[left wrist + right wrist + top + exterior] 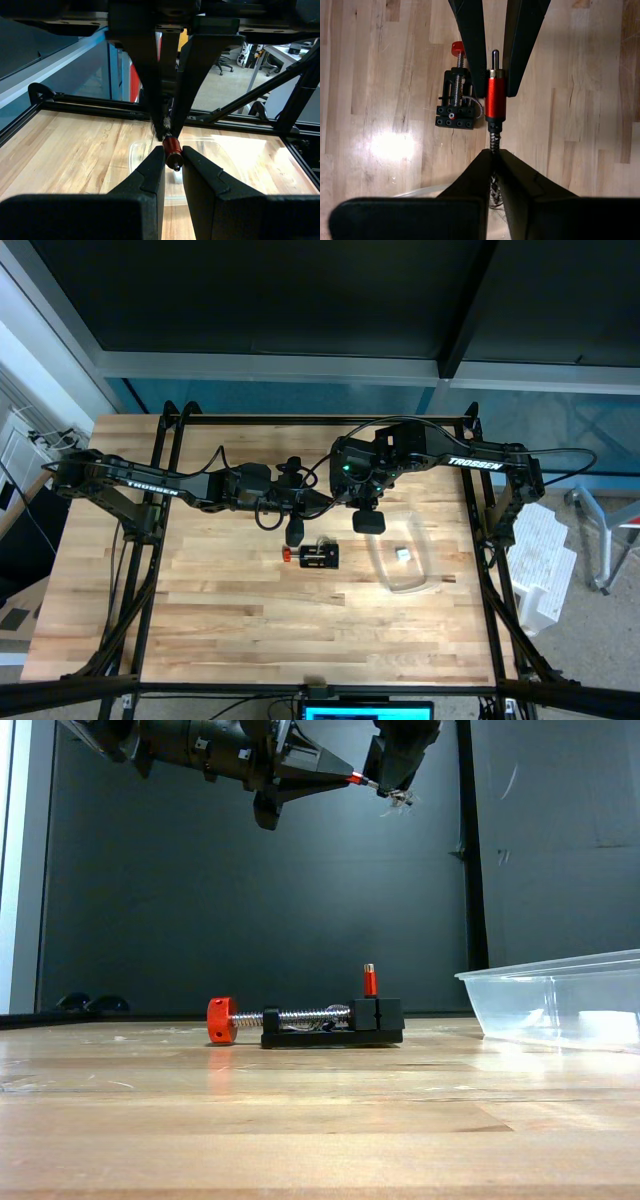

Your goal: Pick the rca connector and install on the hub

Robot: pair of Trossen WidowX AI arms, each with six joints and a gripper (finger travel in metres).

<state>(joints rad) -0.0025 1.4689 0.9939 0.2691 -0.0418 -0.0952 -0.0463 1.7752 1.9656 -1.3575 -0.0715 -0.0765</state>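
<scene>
The rca connector [495,97] is a red-sleeved plug with a silver pin and a wire tail, held high in the air between both grippers. My right gripper [493,152] points down and is shut on the wire tail. My left gripper [172,152] reaches in level from the left, and its fingertips [479,85] close on the red sleeve. In the low view the two grippers meet at the connector [356,780], well above the table. The hub [318,557], a black block with a red knob [221,1020], lies on the wood below with a red post [369,980] standing on it.
A clear plastic tray [383,562] sits right of the hub and holds a tiny white cube [402,554]. A black frame [160,540] runs around the table's edges.
</scene>
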